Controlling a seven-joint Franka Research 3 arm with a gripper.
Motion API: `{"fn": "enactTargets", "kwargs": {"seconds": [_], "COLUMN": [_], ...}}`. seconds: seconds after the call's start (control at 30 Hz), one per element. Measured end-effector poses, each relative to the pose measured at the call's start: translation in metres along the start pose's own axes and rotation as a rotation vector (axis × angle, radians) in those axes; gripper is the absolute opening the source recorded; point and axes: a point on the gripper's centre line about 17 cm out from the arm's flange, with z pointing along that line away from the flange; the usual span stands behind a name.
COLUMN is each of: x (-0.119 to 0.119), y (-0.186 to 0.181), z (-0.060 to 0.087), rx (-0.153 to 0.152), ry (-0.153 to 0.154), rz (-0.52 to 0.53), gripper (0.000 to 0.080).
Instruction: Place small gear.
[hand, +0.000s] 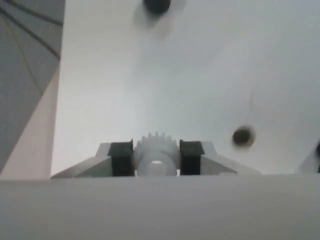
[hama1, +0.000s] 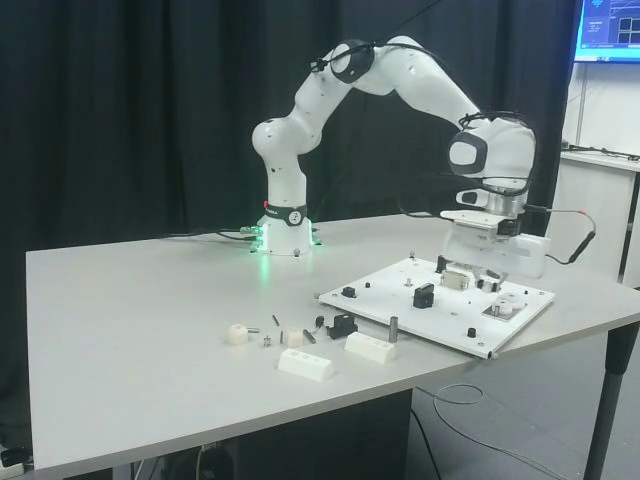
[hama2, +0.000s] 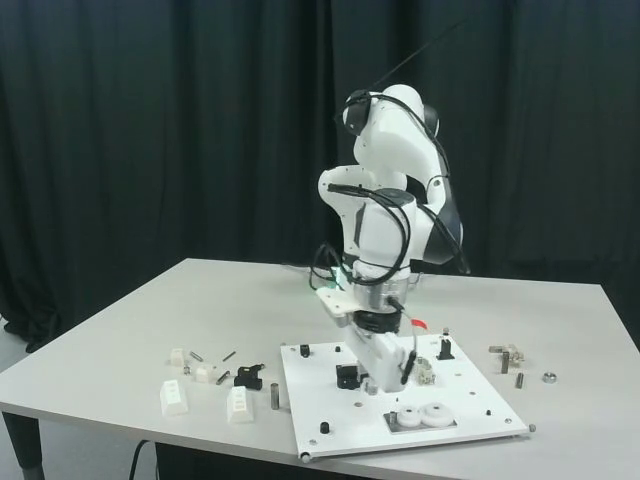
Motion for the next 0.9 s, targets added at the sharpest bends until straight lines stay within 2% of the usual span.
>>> {"fn": "enactTargets", "kwargs": {"seconds": [0.23, 0.4, 0.63, 0.9], "x": [0.051, 0.09, 0.142, 0.187], "y": [0.023, 0.045, 0.076, 0.104], "z": [0.004, 0.008, 0.016, 0.031], "rx": [-0.035, -0.057, -0.067, -0.036], "ry": [0.056, 0.075, 0.07, 0.035], "rz": [0.003, 0.001, -0.004, -0.029], "gripper": [0.0193, 0.0193, 0.0193, 0.0193]}}
